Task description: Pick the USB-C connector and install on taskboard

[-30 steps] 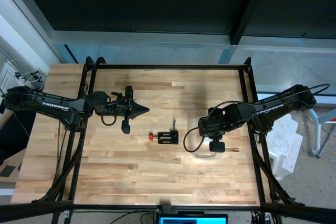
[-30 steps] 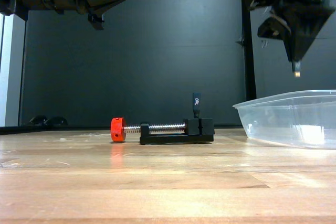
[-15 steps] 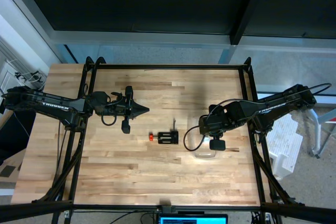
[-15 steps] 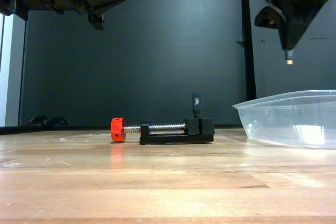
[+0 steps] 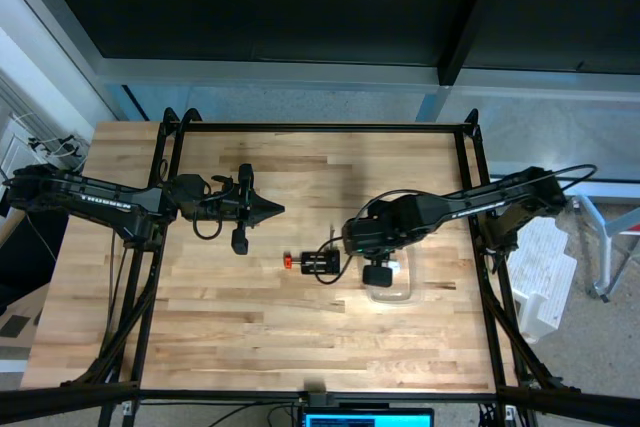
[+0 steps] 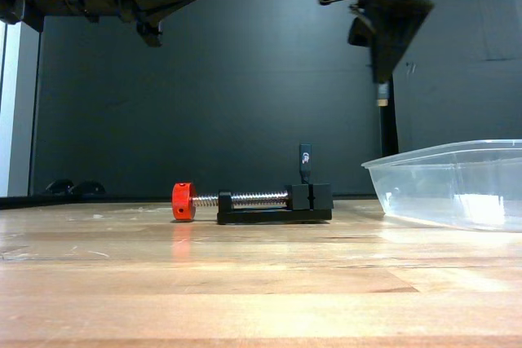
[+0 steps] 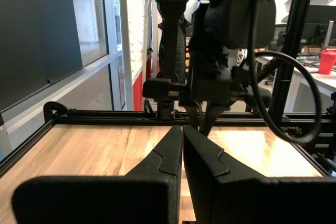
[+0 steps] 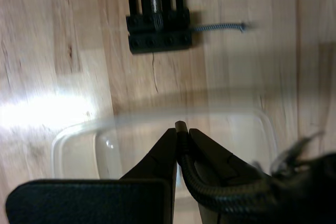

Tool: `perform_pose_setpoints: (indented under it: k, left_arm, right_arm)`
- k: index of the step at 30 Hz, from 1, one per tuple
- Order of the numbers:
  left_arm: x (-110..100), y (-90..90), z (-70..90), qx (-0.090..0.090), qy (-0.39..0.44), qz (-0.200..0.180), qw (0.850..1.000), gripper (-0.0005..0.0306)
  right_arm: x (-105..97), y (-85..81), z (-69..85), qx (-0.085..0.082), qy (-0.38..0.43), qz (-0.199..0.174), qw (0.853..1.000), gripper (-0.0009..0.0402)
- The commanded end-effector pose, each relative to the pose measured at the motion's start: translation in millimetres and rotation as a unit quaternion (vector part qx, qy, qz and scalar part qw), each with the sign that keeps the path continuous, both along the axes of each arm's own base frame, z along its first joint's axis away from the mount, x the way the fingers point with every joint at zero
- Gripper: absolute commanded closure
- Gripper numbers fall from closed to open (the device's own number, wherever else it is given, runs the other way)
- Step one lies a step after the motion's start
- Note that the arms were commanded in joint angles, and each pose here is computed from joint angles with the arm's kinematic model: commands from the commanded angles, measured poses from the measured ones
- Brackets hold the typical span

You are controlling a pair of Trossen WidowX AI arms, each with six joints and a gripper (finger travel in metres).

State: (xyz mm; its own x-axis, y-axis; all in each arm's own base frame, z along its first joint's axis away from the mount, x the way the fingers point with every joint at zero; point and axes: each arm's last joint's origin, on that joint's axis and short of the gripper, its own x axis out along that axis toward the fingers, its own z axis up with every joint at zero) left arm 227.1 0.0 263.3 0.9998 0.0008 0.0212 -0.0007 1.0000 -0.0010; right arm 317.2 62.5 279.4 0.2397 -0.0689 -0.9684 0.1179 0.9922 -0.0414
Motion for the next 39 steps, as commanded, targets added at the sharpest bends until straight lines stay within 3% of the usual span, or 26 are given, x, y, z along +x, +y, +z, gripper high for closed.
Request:
perform_pose_setpoints:
  k: [1, 21, 27, 39]
  left_arm:
    - [0.0, 0.0, 0.0, 0.0, 0.0, 0.0, 1.0, 0.03]
    - [0.1, 0.0, -0.1, 0.0, 0.0, 0.0, 1.0, 0.03]
    - [0.1, 0.1, -0.1, 0.0, 0.0, 0.0, 1.0, 0.03]
    - [0.1, 0.0, 0.0, 0.0, 0.0, 0.0, 1.0, 0.03]
  right_arm:
    - [12.4, -0.7, -1.5, 0.002, -0.001, -0.005, 1.0, 0.0393]
    - [66.4, 0.3, -8.8, 0.003, 0.003, -0.001, 1.0, 0.0393]
    - [74.6, 0.3, -11.1, 0.015, 0.004, 0.001, 1.0, 0.0393]
    - [75.1, -2.2, -16.4, 0.009, 0.004, 0.002, 1.0, 0.0393]
